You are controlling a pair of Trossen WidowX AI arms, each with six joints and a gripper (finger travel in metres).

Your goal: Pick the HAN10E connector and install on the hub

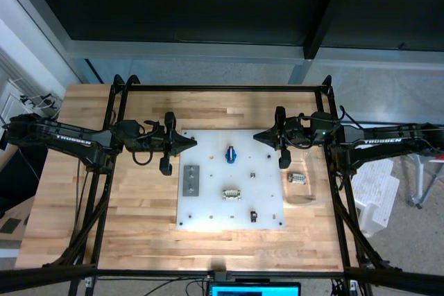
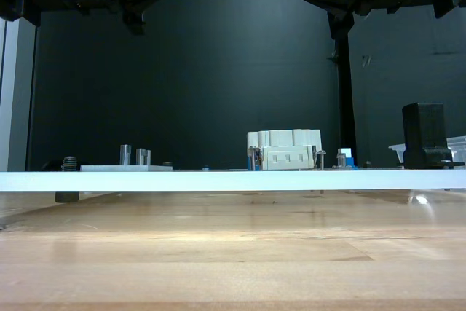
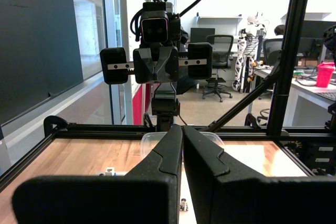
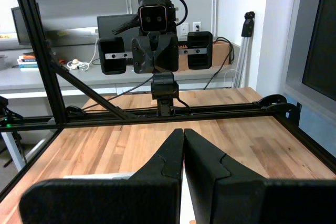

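The HAN10E connector, a small pale grey insert, lies in a clear tray just off the white board's right edge. The hub sits on the white board near its middle; the low view shows the hub as a beige base with silvery flanges. My left gripper hovers high over the board's far left corner, fingers shut together on nothing. My right gripper hovers high over the far right part, also shut and empty. The two grippers point at each other.
A grey two-hole metal block lies on the board left of the hub. A small blue fitting stands behind the hub, and a small black part in front of it. A black frame edges the wooden table.
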